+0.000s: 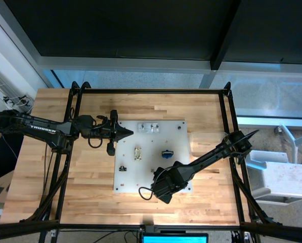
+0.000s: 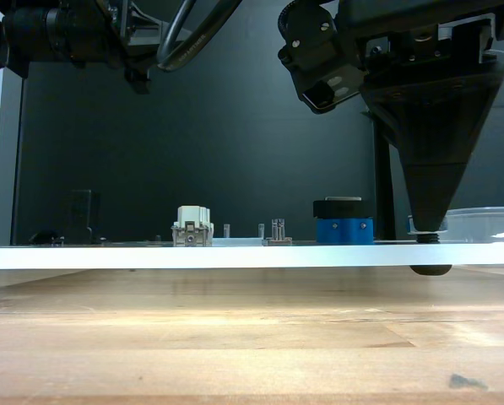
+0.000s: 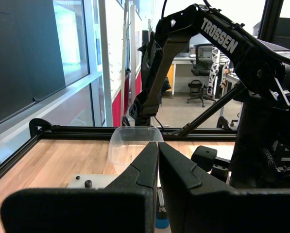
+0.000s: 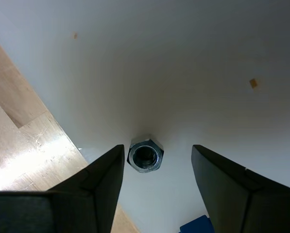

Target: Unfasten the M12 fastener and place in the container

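- The right gripper point(image 4: 158, 147) points straight down at the white board point(image 4: 193, 73). Its two fingers point(image 4: 101, 182) stand apart and grip nothing.
- The small silver nut point(image 4: 145, 156) stands upright between those fingers. It is just beside one of them, with a clear gap to the other, and its dark bore faces up.
- In the low view, the black ribs of the stud point(image 2: 429, 240) show right under the fingertips, so the nut is on its stud.
- The clear tray point(image 1: 206, 143) lies on the wooden table point(image 1: 65, 177), well apart from the right jaws and out past the arm's forearm.
- A blue-and-black knob point(image 2: 343, 224) stands on the board near the right jaws.
- The left gripper point(image 1: 126, 132) hangs over the board's far left edge, well apart from the right jaws. Its fingers point(image 3: 179, 174) are pressed together on nothing.
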### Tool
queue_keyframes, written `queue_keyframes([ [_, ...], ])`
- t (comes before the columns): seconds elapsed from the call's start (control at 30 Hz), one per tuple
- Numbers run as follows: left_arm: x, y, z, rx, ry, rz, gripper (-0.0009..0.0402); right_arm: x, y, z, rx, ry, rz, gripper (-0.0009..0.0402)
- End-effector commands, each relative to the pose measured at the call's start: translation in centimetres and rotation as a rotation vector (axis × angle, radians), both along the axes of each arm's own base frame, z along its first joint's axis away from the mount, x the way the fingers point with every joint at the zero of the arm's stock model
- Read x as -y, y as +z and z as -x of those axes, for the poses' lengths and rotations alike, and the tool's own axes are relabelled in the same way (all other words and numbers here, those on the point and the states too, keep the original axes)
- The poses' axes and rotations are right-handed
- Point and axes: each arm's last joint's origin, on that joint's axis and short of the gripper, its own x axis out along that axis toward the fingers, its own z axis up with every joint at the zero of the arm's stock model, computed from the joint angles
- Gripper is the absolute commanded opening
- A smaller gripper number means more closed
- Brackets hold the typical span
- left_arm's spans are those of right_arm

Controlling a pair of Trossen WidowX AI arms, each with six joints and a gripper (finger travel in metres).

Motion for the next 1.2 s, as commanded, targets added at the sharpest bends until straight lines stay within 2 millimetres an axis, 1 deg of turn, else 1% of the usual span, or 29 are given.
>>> queue_keyframes([
  [0.03,0.00,0.00,-0.01,0.000,0.000,0.000,0.0000,0.14,-0.18,-0.03,-0.001,-0.002,0.000,0.0166],
  [0.27,0.00,0.00,-0.01,0.000,0.000,0.000,0.0000,0.14,-0.38,-0.09,0.008,0.009,-0.003,0.0128],
  [0.6,-0.01,0.00,-0.01,0.000,0.000,0.000,0.0000,0.20,-0.39,-0.13,0.009,0.016,-0.003,0.0054],
  [0.7,0.00,0.00,-0.01,0.000,0.000,0.000,0.0000,0.16,-0.36,-0.18,0.013,0.049,-0.002,0.0038],
  [0.83,0.00,0.00,-0.01,0.000,0.000,0.000,0.0000,0.10,-0.21,-0.33,0.022,0.173,0.008,0.0021],
  [1.03,0.00,0.00,-0.01,0.000,0.000,0.000,0.0000,0.05,-0.19,-0.36,0.021,0.488,0.046,0.0011],
  [1.2,-0.01,0.00,-0.01,0.000,0.000,0.000,0.0000,0.04,-0.19,-0.38,0.016,0.773,0.084,0.0012],
])
